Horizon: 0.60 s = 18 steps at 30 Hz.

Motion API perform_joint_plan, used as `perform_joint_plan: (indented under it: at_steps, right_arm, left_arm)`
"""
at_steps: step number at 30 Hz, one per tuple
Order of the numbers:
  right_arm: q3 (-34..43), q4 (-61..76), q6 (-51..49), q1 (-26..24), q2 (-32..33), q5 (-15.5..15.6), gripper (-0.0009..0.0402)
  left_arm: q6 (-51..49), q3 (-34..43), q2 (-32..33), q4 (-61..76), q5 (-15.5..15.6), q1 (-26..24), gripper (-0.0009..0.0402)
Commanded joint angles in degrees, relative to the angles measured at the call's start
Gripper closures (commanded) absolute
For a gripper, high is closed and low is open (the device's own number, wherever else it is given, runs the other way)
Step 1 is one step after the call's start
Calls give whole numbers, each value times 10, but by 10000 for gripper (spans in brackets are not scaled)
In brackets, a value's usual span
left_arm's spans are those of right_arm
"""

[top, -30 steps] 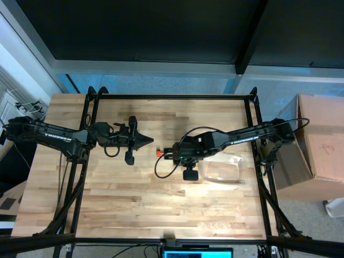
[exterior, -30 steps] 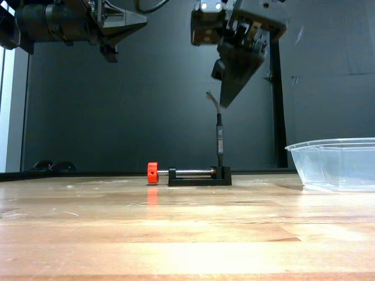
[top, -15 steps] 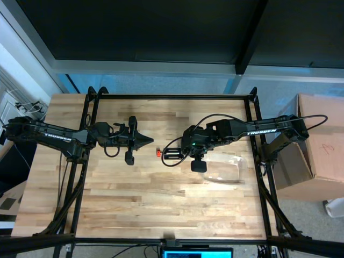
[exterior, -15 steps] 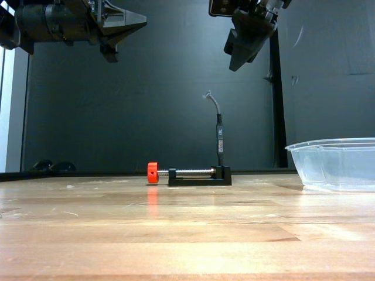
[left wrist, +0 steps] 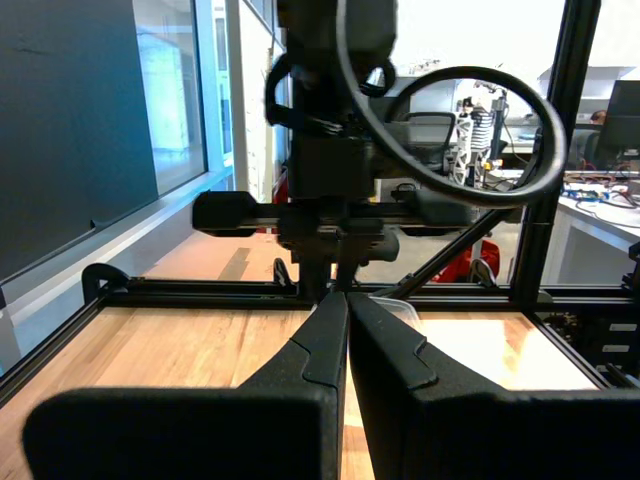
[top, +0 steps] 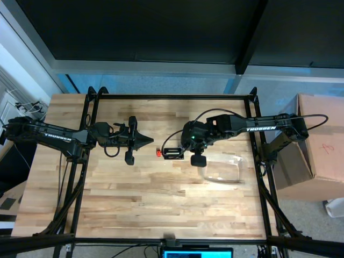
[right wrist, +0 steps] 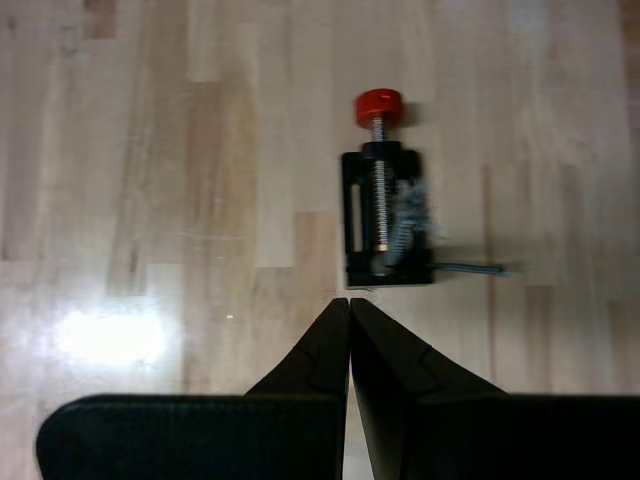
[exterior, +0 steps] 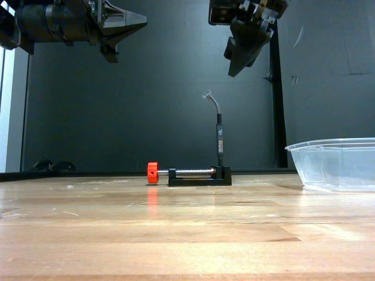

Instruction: Remove the USB-C connector from the USB-C receptacle and place in the container

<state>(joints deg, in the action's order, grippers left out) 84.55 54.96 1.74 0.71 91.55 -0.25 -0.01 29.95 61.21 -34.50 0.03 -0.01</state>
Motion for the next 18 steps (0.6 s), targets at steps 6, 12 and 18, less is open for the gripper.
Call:
perform_joint_plan:
  at_steps: [6,12,18]
  right_arm:
    - [0,1,-26,-31,2,-2,390]
    - [1,1,-37,-34,8,-2,340]
    - [1,-3,-38,-34,38,-3,248]
  left_arm:
    - [0,0,0,0,0,0,393]
    - [0,0,0,0,0,0,393]
    - [0,0,0,0,0,0,393]
